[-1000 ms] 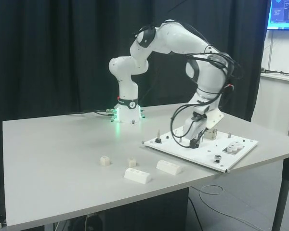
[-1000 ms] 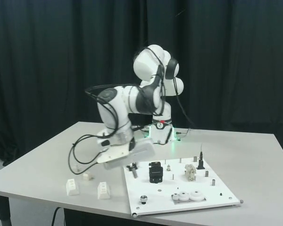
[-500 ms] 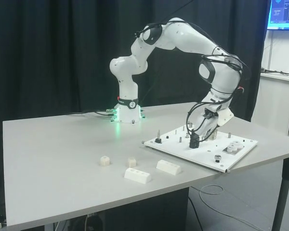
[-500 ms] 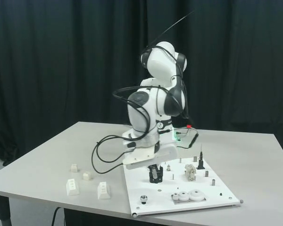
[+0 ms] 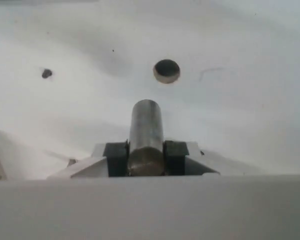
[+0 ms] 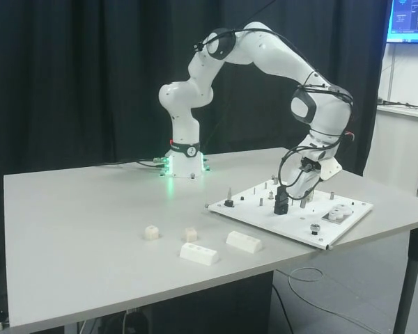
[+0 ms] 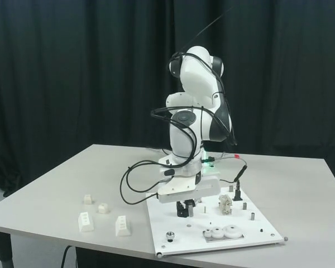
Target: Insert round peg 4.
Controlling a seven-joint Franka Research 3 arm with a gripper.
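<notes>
Black curtains backed the grey table (image 6: 90, 209), where the gripper (image 5: 146, 159) clenched the round peg (image 5: 145, 131) near its upper end above the white board's (image 5: 250, 100) hole (image 5: 166, 70); it looked rigid, smooth, slip-prone.

This is a robotics lab. Black curtains (image 7: 72, 72) hang behind a grey table (image 6: 76, 209) where the white arm (image 6: 265, 49) is bolted, and a white test board (image 7: 212, 229) lies on it. A monitor (image 6: 409, 21) shows at the upper right of the first room view.
</notes>
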